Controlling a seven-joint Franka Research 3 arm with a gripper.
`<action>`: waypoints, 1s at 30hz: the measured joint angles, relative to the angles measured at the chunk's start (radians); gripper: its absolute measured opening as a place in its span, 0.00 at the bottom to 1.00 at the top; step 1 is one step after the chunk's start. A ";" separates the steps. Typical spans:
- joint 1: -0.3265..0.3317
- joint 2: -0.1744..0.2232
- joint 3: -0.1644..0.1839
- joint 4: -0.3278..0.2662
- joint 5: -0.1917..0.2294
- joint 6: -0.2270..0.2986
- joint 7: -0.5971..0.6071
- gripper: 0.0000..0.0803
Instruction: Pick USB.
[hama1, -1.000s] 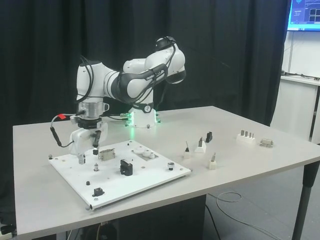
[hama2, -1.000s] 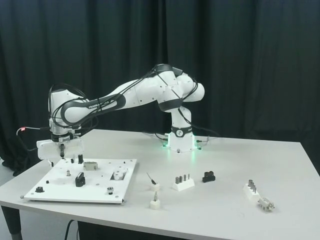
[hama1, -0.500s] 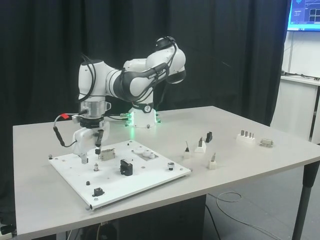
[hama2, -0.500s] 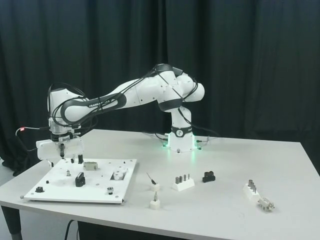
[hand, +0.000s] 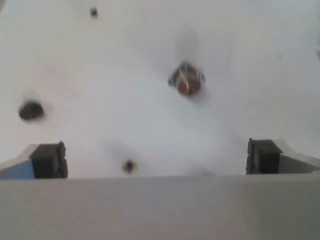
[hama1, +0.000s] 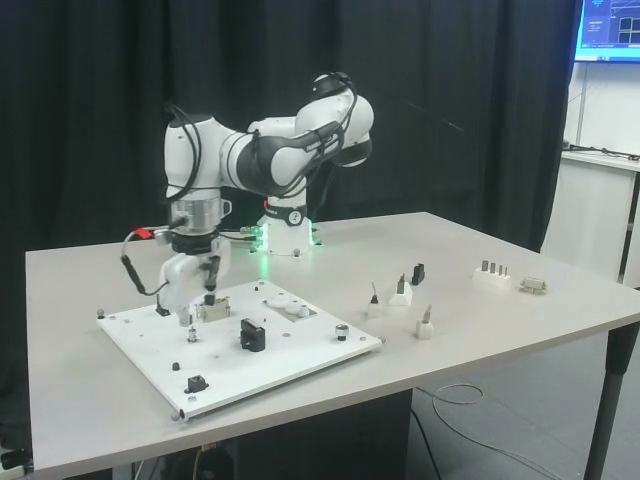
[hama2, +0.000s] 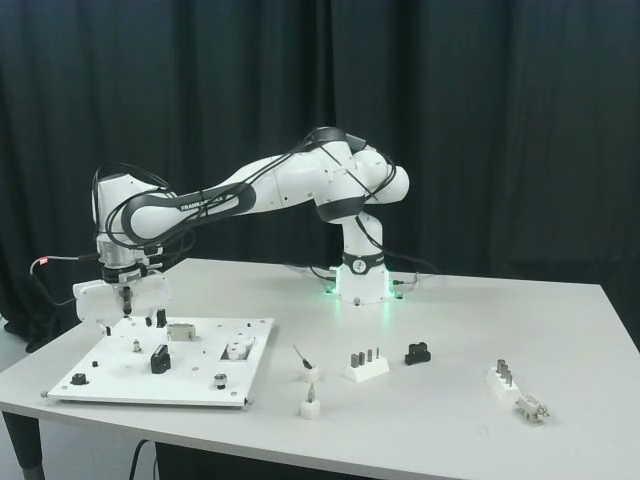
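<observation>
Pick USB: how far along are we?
Done: nothing yet. The wrist view shows the gripper open with nothing between its fingers. In hand: it hovers low over the white board, above a small metal stud. Left: line up on the USB, close and lift. I cannot tell which part on the board is the USB.

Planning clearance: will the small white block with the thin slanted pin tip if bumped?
Probably light: the small white block is tiny beside the white board. Likely to tip or slide, since its pin rises above a narrow base. Both look rigid.
</observation>
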 joint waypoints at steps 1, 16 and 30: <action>0.001 0.000 -0.001 0.007 0.000 -0.011 0.003 1.00; 0.037 -0.001 -0.026 0.153 0.000 -0.239 0.101 1.00; 0.172 -0.001 -0.054 0.188 -0.017 -0.419 0.020 1.00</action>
